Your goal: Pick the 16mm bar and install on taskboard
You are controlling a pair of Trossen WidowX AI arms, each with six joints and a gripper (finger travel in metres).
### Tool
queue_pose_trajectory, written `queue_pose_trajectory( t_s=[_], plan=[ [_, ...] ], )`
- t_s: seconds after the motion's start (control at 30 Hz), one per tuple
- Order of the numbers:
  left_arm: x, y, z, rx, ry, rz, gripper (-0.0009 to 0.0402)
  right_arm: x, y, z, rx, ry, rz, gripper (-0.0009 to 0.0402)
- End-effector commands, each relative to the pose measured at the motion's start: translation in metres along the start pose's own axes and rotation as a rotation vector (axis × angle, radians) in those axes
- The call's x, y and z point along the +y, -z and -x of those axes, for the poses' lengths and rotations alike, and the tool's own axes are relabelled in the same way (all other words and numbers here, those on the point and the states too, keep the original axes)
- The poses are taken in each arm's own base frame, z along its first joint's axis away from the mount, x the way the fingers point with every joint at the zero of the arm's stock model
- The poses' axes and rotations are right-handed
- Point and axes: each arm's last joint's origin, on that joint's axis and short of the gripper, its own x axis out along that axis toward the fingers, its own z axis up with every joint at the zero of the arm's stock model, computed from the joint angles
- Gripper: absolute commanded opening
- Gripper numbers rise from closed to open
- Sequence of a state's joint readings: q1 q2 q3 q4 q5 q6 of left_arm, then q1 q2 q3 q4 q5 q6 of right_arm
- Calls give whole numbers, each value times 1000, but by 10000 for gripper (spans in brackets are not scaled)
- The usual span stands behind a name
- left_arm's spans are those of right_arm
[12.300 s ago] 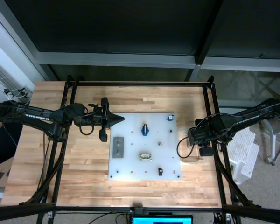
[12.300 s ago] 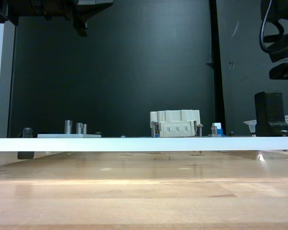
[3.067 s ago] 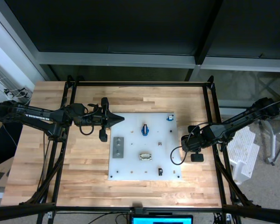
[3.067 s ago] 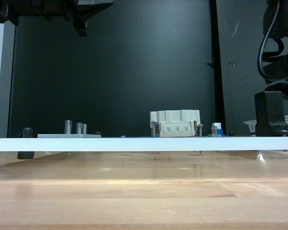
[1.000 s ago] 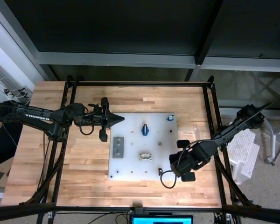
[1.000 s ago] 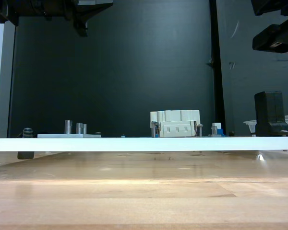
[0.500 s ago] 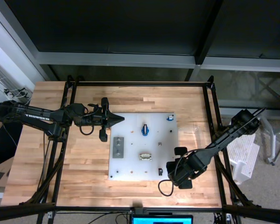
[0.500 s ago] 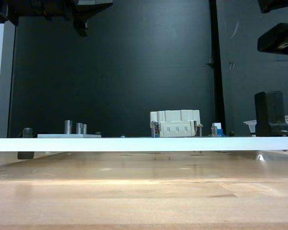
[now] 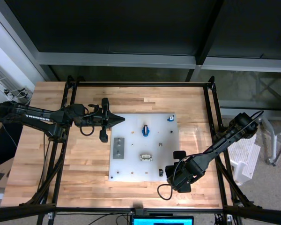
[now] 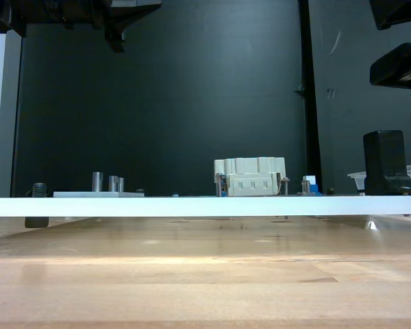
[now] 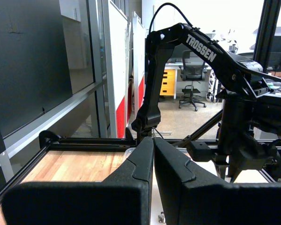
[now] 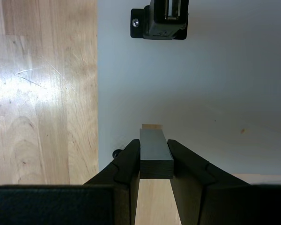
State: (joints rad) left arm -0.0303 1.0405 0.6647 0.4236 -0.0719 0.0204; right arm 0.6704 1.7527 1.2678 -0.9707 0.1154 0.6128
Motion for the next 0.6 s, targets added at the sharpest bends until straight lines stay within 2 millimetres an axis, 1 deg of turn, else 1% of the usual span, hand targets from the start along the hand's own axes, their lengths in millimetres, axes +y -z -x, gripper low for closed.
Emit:
queue_pose_trajectory(
  t_s=[0.03, 0.6],
  plan=[
    [0, 0, 0, -1, 0, 0, 1, 0, 0, 0, -3, 6, -1, 9],
    [0, 0, 0, -1, 0, 0, 1, -1, 1, -4, 0, 17, -11, 9]
  ],
)
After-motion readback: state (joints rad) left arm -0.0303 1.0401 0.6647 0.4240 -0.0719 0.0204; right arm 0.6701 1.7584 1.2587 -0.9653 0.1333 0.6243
